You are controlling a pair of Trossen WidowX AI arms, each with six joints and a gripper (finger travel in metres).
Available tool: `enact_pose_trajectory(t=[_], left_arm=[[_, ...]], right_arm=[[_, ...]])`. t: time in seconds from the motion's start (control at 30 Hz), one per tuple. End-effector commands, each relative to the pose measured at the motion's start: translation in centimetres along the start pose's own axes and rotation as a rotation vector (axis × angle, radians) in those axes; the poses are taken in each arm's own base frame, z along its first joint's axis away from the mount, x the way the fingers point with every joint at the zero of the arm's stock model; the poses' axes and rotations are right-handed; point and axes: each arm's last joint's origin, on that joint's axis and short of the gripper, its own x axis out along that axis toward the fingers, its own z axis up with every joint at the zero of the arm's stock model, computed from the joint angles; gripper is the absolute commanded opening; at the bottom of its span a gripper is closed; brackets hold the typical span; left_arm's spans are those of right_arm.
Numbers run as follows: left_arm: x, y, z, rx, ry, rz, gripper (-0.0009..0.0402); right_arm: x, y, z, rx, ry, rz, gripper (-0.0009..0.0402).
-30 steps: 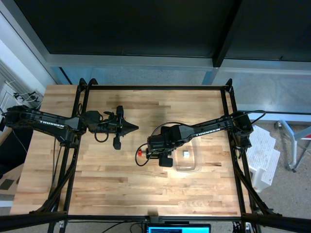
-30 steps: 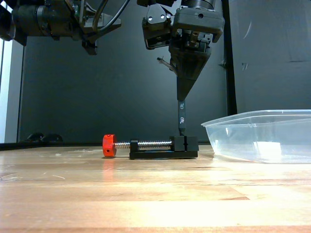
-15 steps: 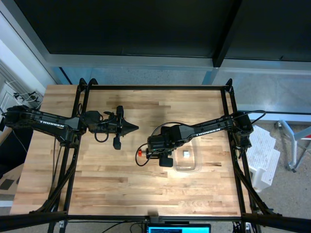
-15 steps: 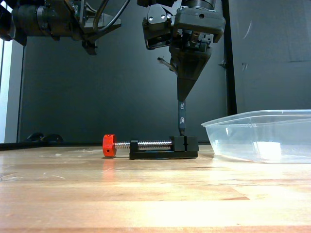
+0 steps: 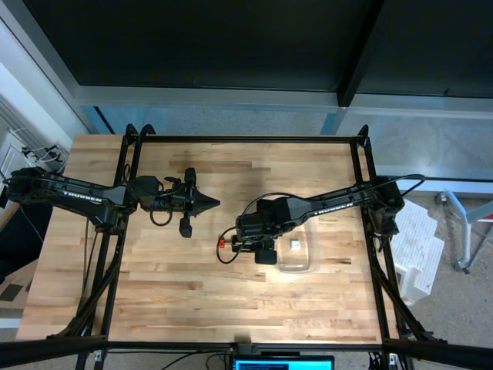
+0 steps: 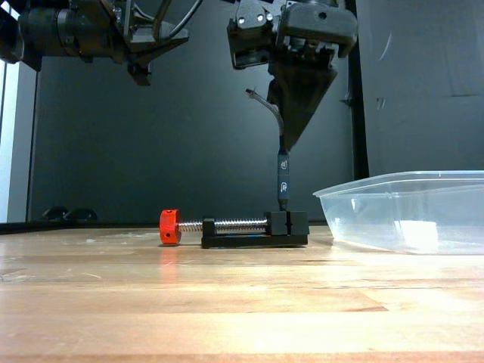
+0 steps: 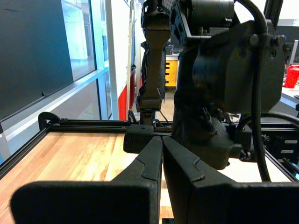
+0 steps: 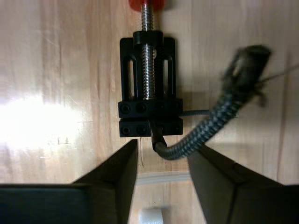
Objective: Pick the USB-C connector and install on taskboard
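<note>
My right gripper is spread, pads clear of the USB-C connector. It stands upright in the slot at the 3 o'clock end of the taskboard, red knob at 9. It looks seated to me, so the move is a straight lift with jaws wide, not snagging the braided tail that bends off past one finger. The clear tray holding the small white piece sits just beside the board at 3 o'clock, so no drift that way. Farther back at 10 o'clock the left gripper hangs pinched closed, well apart, not in the way.
</note>
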Motion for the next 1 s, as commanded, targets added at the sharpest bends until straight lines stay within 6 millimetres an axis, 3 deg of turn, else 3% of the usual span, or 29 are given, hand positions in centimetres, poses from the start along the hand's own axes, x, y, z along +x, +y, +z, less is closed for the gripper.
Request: enact_pose_trajectory(t=[0.03,0.2,0.5,1.0], left_arm=[[0.0,0.0,0.0,0.0,-0.001,0.0,0.0],[0.0,0.0,0.0,0.0,-0.001,0.0,0.0],[0.0,0.0,0.0,0.0,-0.001,0.0,0.0],[0.0,0.0,0.0,0.0,-0.001,0.0,0.0]], right_arm=[[-0.9,-0.1,-0.1,0.002,-0.021,0.004,0.0192],[-2.9,-0.4,-0.6,-0.009,-0.051,0.009,0.0218],[-6.3,-1.0,-1.7,-0.013,-0.116,0.022,0.021],[-6.8,-1.1,-1.9,-0.016,-0.126,0.025,0.0208]])
